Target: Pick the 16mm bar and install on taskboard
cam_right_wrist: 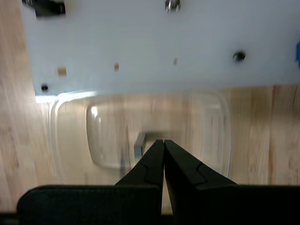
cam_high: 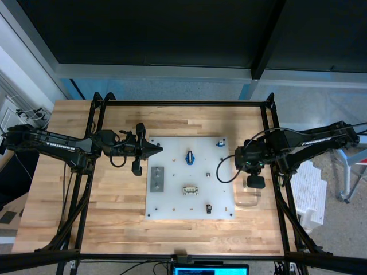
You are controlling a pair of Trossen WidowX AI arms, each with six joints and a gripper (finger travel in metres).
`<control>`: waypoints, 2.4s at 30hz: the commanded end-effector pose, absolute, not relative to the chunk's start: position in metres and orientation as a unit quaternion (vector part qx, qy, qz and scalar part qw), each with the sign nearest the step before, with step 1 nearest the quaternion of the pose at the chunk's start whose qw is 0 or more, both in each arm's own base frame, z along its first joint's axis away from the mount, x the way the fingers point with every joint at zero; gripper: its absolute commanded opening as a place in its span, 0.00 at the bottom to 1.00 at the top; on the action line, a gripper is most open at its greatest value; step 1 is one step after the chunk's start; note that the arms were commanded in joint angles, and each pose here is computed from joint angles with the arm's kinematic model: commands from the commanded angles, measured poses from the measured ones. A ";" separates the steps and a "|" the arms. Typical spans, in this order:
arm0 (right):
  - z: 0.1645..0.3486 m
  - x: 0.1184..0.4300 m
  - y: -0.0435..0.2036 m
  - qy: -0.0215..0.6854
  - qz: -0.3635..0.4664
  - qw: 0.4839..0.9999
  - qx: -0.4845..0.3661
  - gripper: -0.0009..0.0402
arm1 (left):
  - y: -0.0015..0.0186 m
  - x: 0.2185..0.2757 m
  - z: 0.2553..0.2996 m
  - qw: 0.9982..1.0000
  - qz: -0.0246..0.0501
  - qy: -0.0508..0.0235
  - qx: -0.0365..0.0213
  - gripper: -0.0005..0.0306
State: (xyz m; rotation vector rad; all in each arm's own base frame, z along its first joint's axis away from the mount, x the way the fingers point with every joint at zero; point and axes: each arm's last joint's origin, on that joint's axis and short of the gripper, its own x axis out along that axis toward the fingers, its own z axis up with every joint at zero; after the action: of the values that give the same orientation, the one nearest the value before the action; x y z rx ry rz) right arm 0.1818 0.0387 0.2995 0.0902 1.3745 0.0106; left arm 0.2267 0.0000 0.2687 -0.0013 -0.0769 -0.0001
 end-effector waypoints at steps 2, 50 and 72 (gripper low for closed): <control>0.300 0.176 0.043 0.640 0.005 0.767 0.034 0.02 | 0.0000 0.2268 0.2686 0.999 0.000 -0.038 0.000 0.02; 0.267 0.152 0.070 0.660 -0.028 0.750 0.005 0.45 | 0.0000 0.2268 0.2686 0.999 0.000 -0.038 0.000 0.02; 0.236 0.156 0.085 0.655 -0.035 0.755 0.002 0.54 | 0.0000 0.2268 0.2686 0.999 0.000 -0.038 0.000 0.02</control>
State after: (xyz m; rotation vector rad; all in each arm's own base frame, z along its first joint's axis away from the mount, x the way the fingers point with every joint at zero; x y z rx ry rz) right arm 0.1559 0.0850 0.2374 0.0003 1.4308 -0.0742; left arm 0.2267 0.0000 0.2686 -0.0010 -0.0769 0.0003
